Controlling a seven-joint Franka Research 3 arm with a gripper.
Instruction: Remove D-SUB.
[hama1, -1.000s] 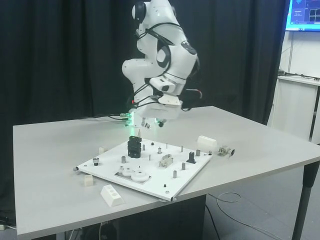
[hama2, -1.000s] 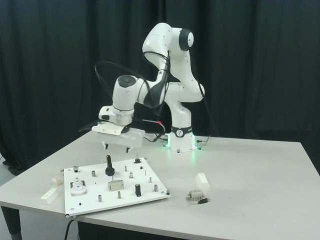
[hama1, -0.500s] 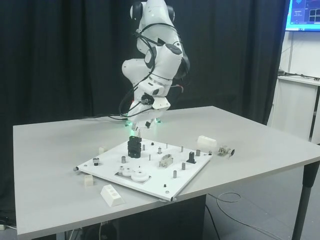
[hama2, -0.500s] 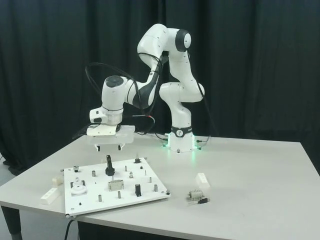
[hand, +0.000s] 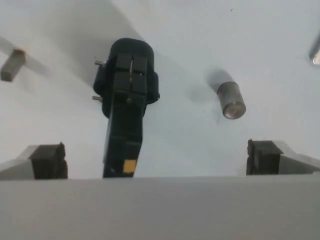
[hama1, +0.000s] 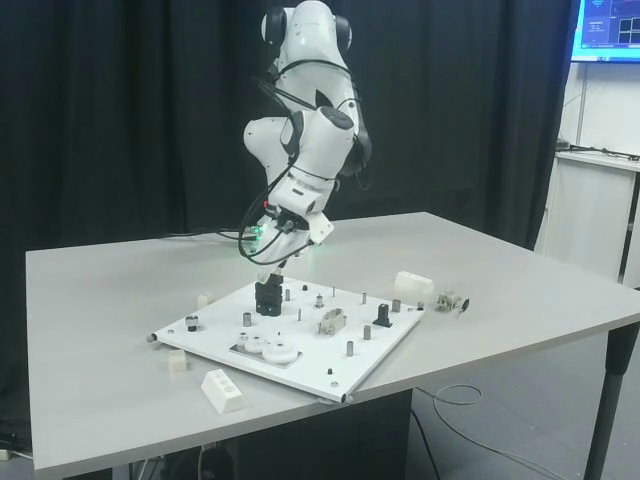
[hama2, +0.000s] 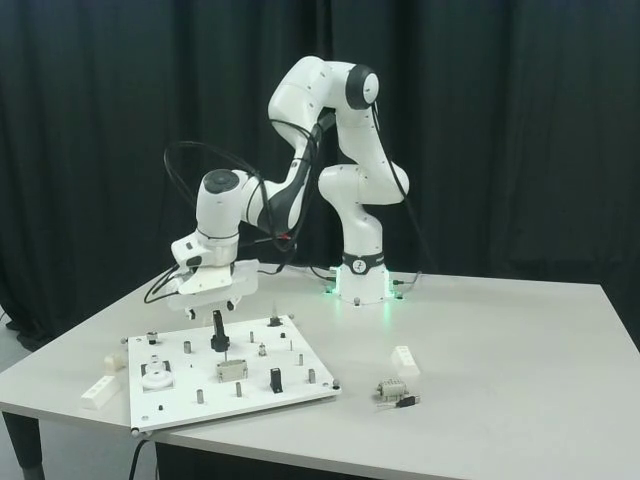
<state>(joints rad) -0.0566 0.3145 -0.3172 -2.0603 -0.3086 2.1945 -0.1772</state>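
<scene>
Your end effector (hand: 155, 159) hangs wide open and empty over the stiff, light black D-SUB (hand: 126, 97); grip its flat sides.

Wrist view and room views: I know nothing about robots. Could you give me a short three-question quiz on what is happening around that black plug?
1. True or false: the hand is already gripping the black plug.
2. Pick one. The black plug stands upright on: A) the white board; B) the bare grey table; C) a white block beside the board.
3. Fill in the blank: the light at the arm's base glows ____.

Key:
1. False. The hand hangs over the plug with its fingers wide apart, touching nothing.
2. A.
3. green.
</scene>
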